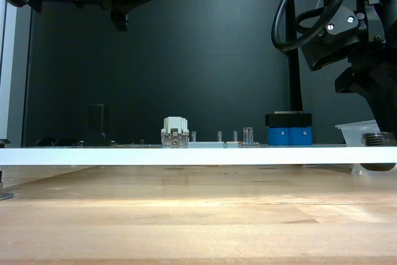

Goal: Pick the RJ45 connector and install on the taskboard

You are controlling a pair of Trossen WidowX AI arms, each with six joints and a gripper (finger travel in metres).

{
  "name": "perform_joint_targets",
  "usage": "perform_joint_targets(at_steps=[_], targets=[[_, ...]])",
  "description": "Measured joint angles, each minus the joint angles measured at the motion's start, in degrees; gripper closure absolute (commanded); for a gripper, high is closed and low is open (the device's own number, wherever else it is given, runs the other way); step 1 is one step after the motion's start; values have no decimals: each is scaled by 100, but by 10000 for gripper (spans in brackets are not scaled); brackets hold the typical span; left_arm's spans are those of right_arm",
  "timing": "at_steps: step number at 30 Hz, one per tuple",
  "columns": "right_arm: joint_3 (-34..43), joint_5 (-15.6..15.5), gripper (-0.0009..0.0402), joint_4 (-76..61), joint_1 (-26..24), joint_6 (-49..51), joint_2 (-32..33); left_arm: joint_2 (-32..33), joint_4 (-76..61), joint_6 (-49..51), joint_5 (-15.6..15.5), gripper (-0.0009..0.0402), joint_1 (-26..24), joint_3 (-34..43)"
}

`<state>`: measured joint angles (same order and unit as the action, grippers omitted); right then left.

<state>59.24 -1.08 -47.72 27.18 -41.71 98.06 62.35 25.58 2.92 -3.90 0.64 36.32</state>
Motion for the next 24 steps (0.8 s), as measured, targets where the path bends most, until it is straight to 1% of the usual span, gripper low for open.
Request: perform_joint_targets(at_steps=[3,7,13,16,24], targets=[[-7,-9,397,-11,2,2,-15,-2,0,-2,-2,393,0,0],[-20,-57,384,17,7,50,-57,-2,0,-2,-2,393,0,0],[111,-116,394,-20,9,98,-107,-2,2,-2,-2,393,0,-2],[315,-273,392,33,13,166,-81,-2,2,0,0,393,-2,0],[1235,201,394,-365,-249,577,-92,-2,68,9,0,393,-2,-2]])
